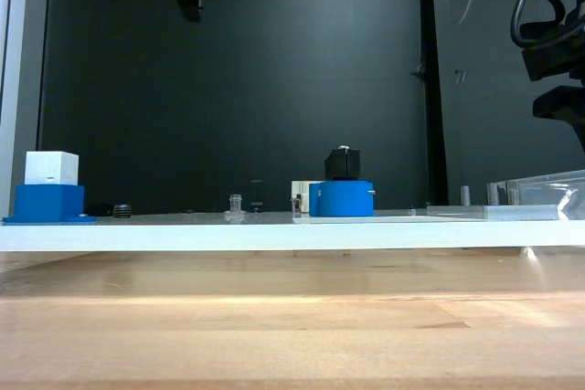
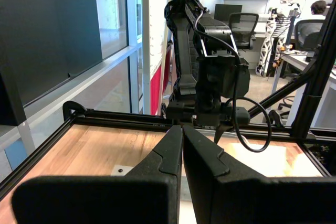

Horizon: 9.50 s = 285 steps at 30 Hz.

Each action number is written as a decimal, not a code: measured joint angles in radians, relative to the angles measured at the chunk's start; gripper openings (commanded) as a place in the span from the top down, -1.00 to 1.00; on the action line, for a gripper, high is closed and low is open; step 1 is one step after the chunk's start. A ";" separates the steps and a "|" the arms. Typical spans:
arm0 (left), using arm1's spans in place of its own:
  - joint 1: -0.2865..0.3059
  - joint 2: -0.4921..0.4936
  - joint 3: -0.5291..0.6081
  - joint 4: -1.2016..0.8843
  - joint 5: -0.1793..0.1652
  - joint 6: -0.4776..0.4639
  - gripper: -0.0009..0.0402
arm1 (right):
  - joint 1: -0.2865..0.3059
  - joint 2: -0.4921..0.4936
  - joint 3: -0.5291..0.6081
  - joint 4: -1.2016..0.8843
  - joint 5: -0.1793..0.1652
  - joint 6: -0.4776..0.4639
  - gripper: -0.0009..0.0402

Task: Pick the 16mm cylinder and install on the taskboard

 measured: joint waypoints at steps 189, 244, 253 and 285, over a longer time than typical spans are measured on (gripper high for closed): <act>0.000 0.000 0.000 0.000 0.000 0.000 0.96 | 0.018 0.912 0.845 0.012 0.001 0.067 0.96; 0.000 0.000 0.000 0.001 0.000 0.000 0.96 | 0.021 0.863 0.824 -0.060 0.024 0.051 0.96; 0.000 0.000 0.000 0.001 0.000 0.000 0.96 | 0.019 0.842 0.815 -0.058 0.026 0.042 0.96; 0.000 0.000 0.000 0.001 0.000 0.000 0.96 | -0.017 0.803 0.762 0.015 0.017 0.092 0.96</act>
